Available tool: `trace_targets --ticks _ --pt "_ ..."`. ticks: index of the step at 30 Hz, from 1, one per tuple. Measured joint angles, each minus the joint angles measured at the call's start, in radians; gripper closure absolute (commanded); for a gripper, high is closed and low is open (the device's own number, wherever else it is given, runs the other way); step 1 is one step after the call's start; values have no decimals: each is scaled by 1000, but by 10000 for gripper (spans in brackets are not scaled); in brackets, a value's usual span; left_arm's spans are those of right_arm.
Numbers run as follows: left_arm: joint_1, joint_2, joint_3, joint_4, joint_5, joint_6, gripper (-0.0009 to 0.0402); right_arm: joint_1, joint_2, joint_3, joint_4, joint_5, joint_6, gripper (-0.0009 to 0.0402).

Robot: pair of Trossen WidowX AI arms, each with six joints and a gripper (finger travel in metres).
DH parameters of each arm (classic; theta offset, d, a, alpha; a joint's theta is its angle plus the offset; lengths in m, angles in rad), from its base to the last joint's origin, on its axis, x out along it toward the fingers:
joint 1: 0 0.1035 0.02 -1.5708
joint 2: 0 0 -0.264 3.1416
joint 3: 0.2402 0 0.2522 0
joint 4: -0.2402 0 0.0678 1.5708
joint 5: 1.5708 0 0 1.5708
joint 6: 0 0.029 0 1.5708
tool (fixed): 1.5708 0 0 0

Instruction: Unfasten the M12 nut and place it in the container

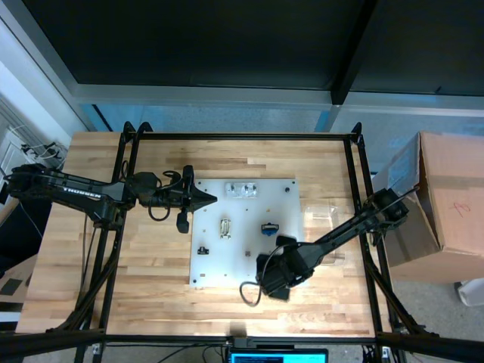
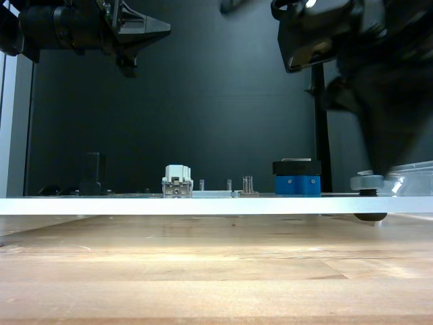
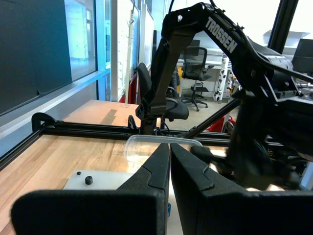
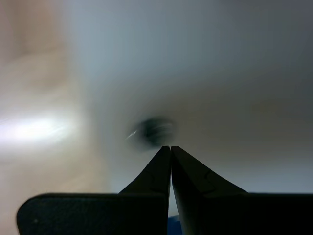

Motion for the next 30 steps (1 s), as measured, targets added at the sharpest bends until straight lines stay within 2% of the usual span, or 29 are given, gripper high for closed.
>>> trace_targets --ticks 2,6,9,14,17,25,30 --pt "0 0 0 0 0 0 393 -5 -20 3 -52 54 21 393" --pt "0 0 0 0 0 0 393 0 -41 13 -79 42 26 393" --pt "0 0 0 0 0 0 393 -1 -55 17 -77 -12 26 393" --pt "0 0 0 0 0 0 393 -2 -59 57 -75 -172 -6 393" --pt "0 0 0 0 0 0 393 0 -59 88 -68 -237 -13 393" --pt "0 0 0 -1 0 0 393 1 -5 101 -34 -277 -21 393" --pt "0 0 0 -2 0 0 393 5 47 100 -8 -273 -29 393"
